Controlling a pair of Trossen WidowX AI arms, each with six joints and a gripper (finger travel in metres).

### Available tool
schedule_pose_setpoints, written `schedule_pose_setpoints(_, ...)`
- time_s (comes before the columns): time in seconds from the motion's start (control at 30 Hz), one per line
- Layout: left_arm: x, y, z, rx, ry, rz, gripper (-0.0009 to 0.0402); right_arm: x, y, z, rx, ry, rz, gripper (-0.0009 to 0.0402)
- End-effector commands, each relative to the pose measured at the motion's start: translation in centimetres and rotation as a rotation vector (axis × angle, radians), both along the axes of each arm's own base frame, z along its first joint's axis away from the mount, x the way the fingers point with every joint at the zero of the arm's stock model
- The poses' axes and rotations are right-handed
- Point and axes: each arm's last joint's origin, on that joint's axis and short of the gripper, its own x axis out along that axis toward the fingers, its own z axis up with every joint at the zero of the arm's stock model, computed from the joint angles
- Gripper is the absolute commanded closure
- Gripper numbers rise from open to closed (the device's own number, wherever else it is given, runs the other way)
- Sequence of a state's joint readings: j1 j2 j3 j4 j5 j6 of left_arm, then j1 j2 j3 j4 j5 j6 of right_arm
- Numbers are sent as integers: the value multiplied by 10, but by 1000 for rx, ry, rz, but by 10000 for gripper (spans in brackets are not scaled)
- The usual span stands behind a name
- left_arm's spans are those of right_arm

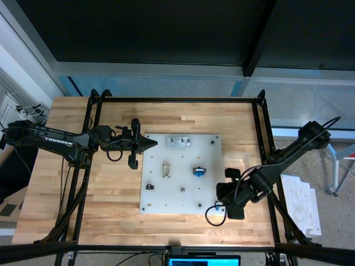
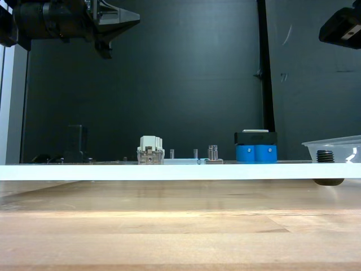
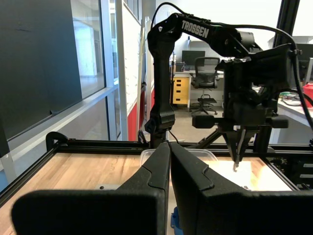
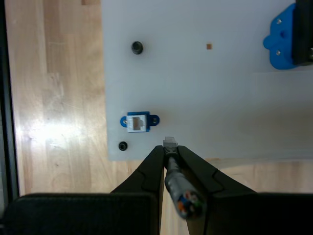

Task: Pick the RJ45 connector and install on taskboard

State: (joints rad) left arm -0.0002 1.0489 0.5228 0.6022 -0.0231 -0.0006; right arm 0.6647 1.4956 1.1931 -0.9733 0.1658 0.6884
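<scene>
One clear tray (image 2: 334,148) (contents unclear) stands at the taskboard's (image 4: 195,88) right side. Right gripper (image 4: 168,150) pinches the RJ45 connector (image 4: 169,142) over the board edge near a blue jack (image 4: 139,121); left gripper (image 1: 152,143), fingers together, hovers above its left edge.

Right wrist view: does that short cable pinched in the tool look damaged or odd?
Somewhat: the right tool, over the taskboard edge, is shut on the RJ45 connector, whose cable stub ends in cut, bare coloured wires. Nothing else stands out. The left tool hangs shut over the board's far-left corner.
</scene>
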Motion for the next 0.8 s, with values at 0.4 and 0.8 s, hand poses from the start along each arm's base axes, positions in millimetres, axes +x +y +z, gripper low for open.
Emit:
schedule_pose_setpoints(0.4,0,0,0,0,0,0,393,9,16,-9,7,-4,13,392)
schedule_pose_setpoints(0.8,0,0,0,0,0,0,393,15,22,-21,-5,8,25,391)
